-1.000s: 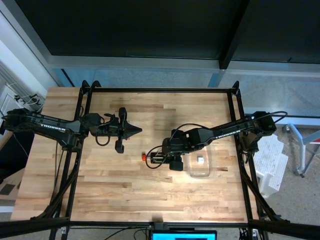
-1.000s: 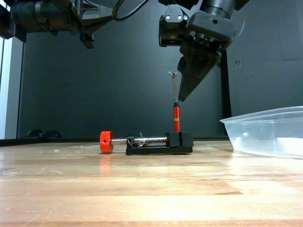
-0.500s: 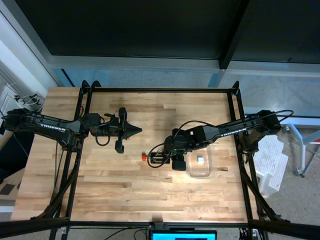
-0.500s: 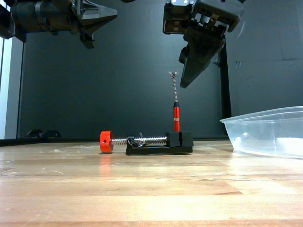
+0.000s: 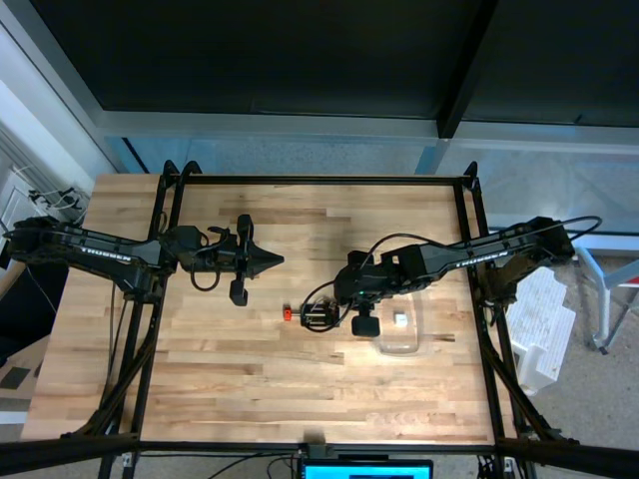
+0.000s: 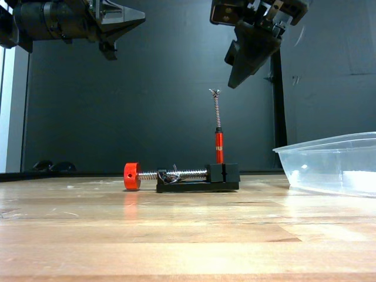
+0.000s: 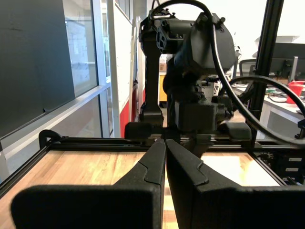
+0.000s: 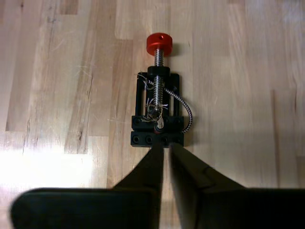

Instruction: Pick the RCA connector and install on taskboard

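Lifting clear of its work, the right hand [image 6: 231,84] is hanging above and just to the right of the RCA connector [image 6: 218,147], having risen over the past second from a position close beside the connector's springy metal lead. Its fingers [image 8: 148,164] are parted only by a narrow slit and are carrying nothing. The connector is standing upright by itself, its red barrel seated in the right end of the taskboard [image 6: 197,179] and its coiled lead pointing straight up, untouched. The taskboard itself is lying flat on the tabletop [image 6: 176,235], with its orange-red knob [image 6: 132,175] pointing left, away from the clear plastic tray [image 6: 329,164] well off to its right. In the right wrist view, the board is sitting directly ahead of the fingertips with the lead curving beside it. The retreat is suggesting that the part has been let go and that the installation is finished or nearly so, though how firmly the plug is sitting cannot be judged from here. The left hand [image 6: 138,22] is hovering high over the tabletop's left side, fingers pressed together and empty, taking no part.
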